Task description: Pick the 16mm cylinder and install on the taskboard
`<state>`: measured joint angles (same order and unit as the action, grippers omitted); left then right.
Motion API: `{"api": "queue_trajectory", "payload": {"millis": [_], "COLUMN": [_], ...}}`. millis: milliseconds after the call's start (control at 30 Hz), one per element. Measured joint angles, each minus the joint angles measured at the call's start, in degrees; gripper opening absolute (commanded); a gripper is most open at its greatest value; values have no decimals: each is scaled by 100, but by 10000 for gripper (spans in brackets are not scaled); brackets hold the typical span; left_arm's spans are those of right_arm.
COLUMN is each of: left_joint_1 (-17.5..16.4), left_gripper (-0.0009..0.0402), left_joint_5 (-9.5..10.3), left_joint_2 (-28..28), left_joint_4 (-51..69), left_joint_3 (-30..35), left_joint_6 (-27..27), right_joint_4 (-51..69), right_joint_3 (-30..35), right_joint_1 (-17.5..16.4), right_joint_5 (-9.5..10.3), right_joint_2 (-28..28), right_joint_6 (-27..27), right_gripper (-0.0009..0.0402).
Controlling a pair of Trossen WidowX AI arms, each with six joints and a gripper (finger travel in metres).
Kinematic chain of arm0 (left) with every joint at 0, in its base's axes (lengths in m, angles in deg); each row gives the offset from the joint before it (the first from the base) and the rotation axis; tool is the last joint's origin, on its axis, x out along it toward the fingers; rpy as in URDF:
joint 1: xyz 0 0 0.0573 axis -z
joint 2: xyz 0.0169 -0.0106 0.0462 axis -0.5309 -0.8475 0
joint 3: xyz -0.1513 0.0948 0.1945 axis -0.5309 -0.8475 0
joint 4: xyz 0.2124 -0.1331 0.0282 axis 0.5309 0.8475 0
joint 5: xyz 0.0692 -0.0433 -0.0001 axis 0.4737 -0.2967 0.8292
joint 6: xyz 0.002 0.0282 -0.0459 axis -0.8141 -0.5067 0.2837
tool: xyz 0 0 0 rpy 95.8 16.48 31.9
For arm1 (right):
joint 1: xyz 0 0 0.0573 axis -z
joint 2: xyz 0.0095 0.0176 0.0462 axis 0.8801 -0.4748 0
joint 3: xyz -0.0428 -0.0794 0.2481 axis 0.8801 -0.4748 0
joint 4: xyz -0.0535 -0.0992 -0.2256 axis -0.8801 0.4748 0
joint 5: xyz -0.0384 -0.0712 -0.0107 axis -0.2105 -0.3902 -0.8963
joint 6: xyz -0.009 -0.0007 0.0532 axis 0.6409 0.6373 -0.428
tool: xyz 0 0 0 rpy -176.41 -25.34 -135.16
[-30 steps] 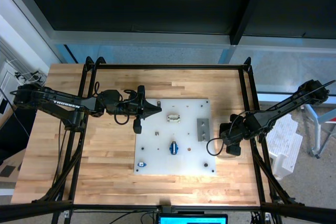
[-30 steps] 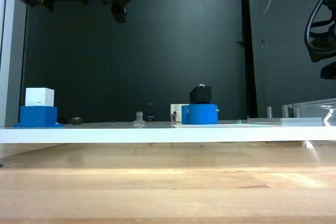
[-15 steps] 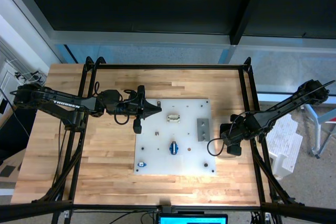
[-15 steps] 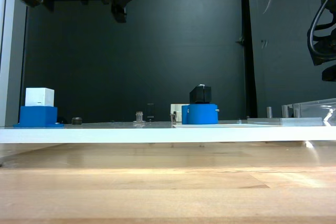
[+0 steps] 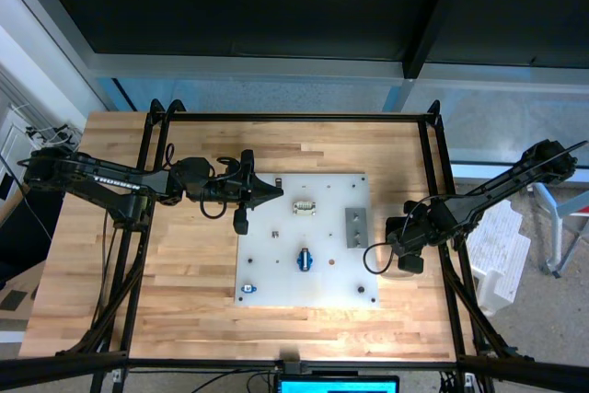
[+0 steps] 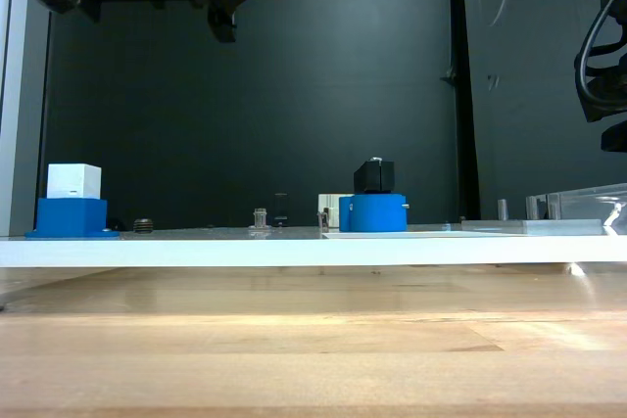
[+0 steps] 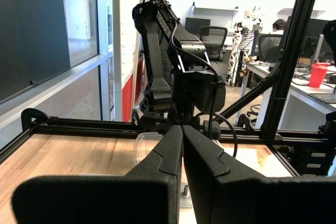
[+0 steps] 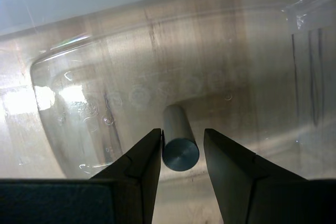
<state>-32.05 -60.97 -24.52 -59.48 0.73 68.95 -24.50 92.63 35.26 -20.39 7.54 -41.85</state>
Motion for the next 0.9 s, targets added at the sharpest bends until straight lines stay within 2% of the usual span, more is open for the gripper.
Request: {"api": "queue_trajectory", "payload": {"millis": [633, 900], "left_joint_1": [0, 0], "left_gripper": [0, 0], "left_joint_5": [0, 0], "left_joint_2": [0, 0], "left_joint_4": [2, 0], "left_joint_3": [0, 2], "left_joint_6": [0, 0], "right_joint_4": [4, 9], "right_joint_3": [0, 48], "right_joint_1": [-22, -28], "right_joint_5": [35, 37], "right_joint_2": [0, 2], "right_joint_6": [0, 0], "right_gripper": [15, 0]}}
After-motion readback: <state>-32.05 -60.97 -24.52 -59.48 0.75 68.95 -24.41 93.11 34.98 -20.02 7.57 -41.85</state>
